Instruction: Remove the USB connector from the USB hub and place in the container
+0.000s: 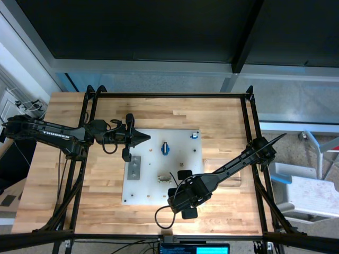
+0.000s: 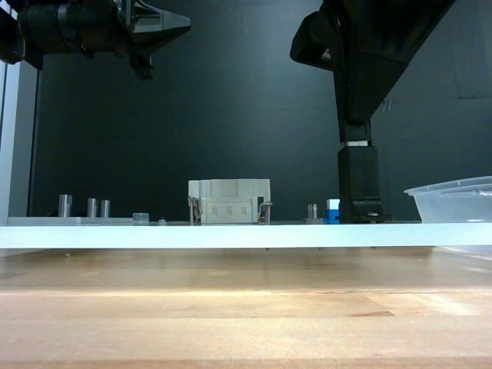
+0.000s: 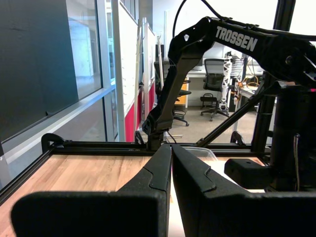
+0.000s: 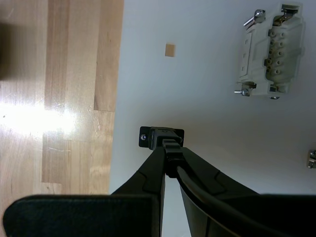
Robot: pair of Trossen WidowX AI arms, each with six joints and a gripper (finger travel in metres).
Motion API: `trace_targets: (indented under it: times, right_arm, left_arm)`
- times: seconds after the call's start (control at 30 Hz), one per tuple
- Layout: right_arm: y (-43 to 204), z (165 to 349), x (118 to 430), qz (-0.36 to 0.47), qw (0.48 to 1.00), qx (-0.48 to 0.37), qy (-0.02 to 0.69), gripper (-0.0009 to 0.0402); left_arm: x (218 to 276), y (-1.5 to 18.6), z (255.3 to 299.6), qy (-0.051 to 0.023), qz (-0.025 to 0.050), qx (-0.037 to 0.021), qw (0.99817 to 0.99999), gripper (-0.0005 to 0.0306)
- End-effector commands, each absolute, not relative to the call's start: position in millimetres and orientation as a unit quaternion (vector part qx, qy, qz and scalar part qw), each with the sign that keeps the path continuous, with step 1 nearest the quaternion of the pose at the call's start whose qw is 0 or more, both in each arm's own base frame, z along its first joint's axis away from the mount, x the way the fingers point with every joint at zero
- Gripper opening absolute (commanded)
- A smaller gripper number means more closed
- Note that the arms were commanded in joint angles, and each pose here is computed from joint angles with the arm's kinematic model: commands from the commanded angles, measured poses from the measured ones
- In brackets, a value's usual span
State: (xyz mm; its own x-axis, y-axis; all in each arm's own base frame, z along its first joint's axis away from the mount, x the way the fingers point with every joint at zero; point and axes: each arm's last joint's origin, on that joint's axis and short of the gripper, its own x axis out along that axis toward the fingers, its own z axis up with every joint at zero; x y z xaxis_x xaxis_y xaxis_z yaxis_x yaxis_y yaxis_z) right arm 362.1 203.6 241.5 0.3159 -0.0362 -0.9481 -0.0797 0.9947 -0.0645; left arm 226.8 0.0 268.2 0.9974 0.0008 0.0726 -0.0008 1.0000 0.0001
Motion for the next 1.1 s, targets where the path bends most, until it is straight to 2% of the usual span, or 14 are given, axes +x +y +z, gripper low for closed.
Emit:
trace_targets:
  times: [0.03, 0.3, 0.47, 0.77, 1.1]
  right_arm:
    - [203, 243.0, 358, -0.005, 0.814, -0.045, 0.579, 0.0]
    - [210, 242.3, 346, -0.03, 0.824, -0.037, 0.565, 0.0]
    - [214, 235.8, 336, -0.034, 0.835, -0.008, 0.55, 0.0]
    - [207, 238.6, 319, -0.048, 0.846, 0.003, 0.53, 0.0]
    - [209, 237.6, 327, -0.021, 0.843, -0.004, 0.537, 0.0]
  left_arm:
    - [226.9, 0.0, 268.2, -0.0363, 0.0002, 0.0001, 0.99934, 0.0001]
    - [226.9, 0.0, 268.2, -0.0363, 0.0002, 0.0001, 0.99934, 0.0001]
    - [226.9, 0.1, 268.2, -0.0363, 0.0004, 0.0001, 0.99934, 0.0001]
    - [226.9, 0.0, 268.2, -0.0363, 0.0002, 0.0001, 0.99934, 0.0001]
    - [226.8, 0.1, 268.3, -0.0365, 0.0004, 0.0001, 0.99933, 0.0001]
